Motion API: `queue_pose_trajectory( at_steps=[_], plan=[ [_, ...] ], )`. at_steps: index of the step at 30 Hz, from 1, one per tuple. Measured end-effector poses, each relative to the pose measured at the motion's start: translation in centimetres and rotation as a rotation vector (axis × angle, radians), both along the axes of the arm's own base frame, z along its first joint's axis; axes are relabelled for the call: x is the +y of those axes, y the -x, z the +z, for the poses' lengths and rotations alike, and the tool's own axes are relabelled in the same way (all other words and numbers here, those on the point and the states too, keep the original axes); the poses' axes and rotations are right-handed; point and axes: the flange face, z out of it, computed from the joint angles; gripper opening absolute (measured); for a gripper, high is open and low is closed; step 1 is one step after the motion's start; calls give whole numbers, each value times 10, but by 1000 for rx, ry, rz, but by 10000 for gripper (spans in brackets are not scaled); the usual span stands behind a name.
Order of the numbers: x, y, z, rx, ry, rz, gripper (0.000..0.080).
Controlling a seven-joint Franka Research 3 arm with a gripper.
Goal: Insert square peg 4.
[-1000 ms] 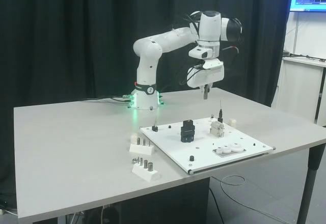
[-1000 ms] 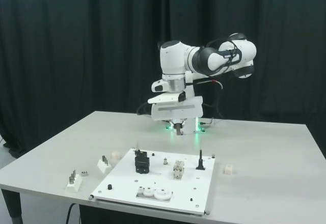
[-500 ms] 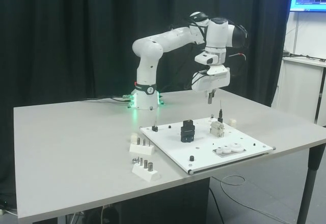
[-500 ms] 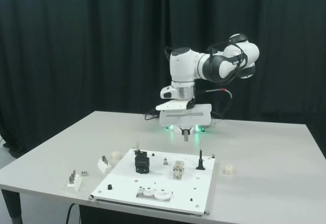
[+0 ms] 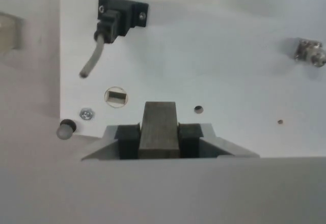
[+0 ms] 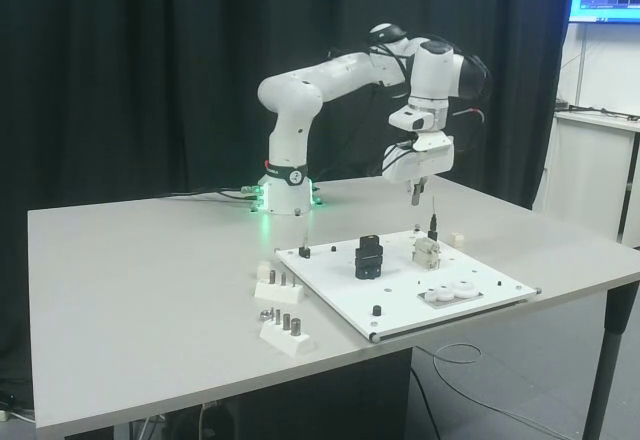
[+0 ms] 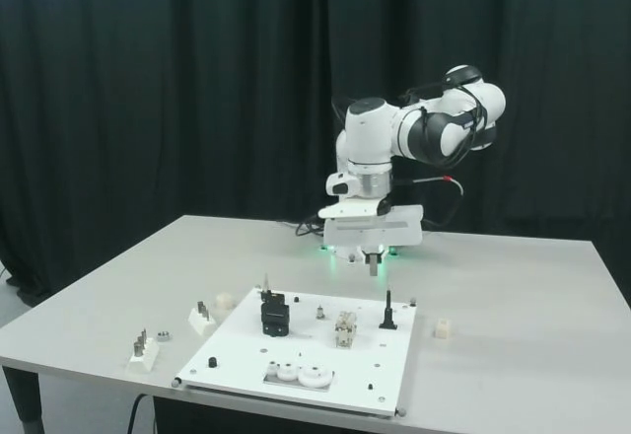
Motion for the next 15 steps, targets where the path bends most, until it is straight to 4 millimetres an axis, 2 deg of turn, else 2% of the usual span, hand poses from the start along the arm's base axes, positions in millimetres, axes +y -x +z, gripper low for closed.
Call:
queue_pose_trajectory(
  at_steps=[15],
  plan=[
    [14, 25, -12, -59, 38, -44, 155]
  ],
)
